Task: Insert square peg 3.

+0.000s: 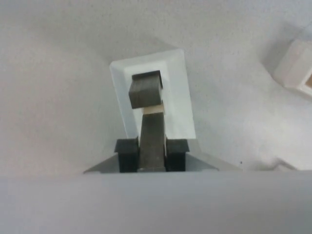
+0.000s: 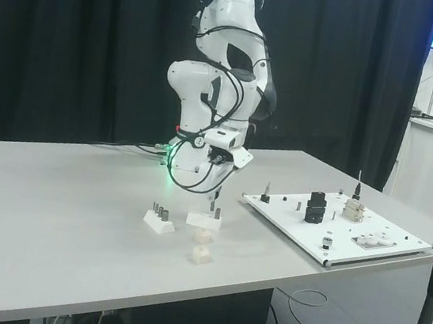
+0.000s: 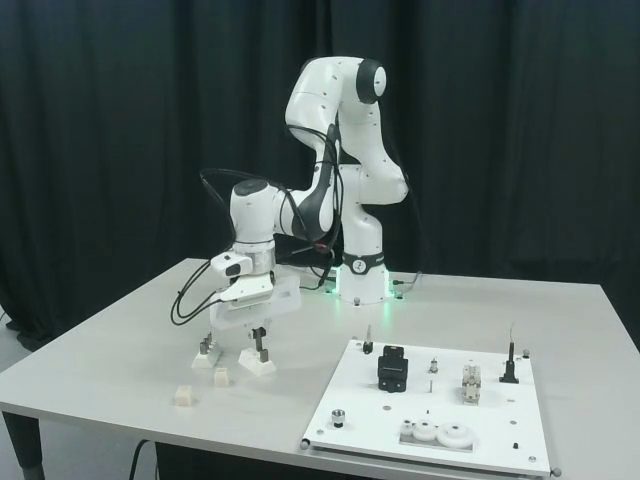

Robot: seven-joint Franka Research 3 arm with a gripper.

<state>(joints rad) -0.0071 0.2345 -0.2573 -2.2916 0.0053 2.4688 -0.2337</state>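
On the counter, the pincer holds the peg above a holder, beside another holder; a small block lies in front.

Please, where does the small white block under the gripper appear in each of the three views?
Wrist view: white block in the centre, behind the held peg.
First room view: block on the table, beside the peg holder.
Second room view: block below the gripper.
Shared landmark: the peg.

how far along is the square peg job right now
Done: the gripper is shut on the square peg, directly over the white holder block. In hand: whether the peg is seated or just above the block cannot be told from these views. Left: confirm seating, release, and retreat.
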